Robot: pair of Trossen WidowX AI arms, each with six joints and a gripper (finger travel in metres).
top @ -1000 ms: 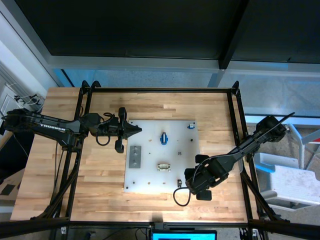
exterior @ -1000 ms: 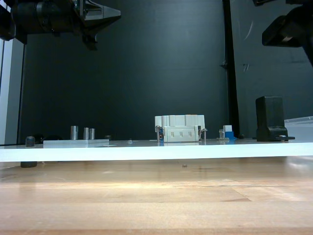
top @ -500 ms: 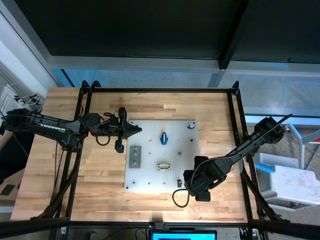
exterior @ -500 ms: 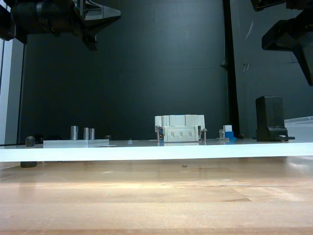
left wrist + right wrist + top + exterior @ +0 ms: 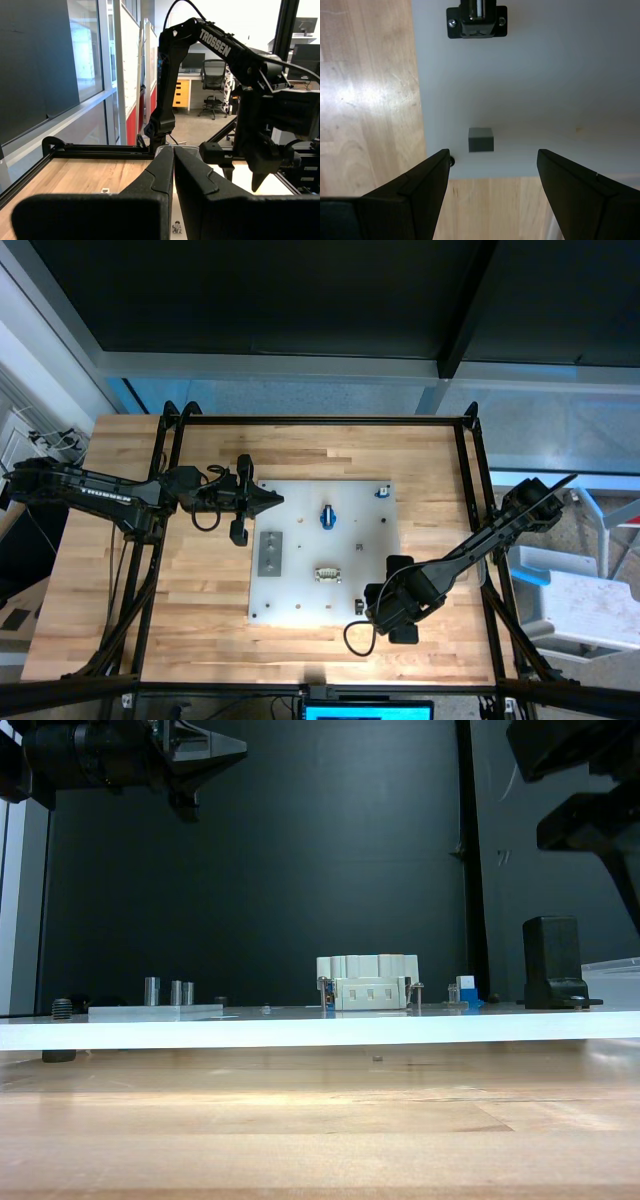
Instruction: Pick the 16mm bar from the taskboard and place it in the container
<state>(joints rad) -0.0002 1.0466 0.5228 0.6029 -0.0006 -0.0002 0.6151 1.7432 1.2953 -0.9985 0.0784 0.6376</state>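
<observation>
Steel is what I judge the 16mm bar to be. Three short pegs stand upright in the grey block on the left part of the taskboard, and the widest one is probably the bar, though I cannot be sure. Such a piece should be stiff, rather heavy for its size, not fragile, and smooth enough to slip. It is best held on the free upper part, with the fingers on two opposite sides, and pulled straight up out of its hole.

Neither gripper is at the bar. The left gripper hangs high over the far left edge of the taskboard, near the grey block, with its jaws pressed together. The right gripper hangs over the near right corner of the taskboard, well apart from the bar. Its jaws are wide apart, and below them are only a small grey square and a black part. The container lies beyond the right side of the taskboard.
</observation>
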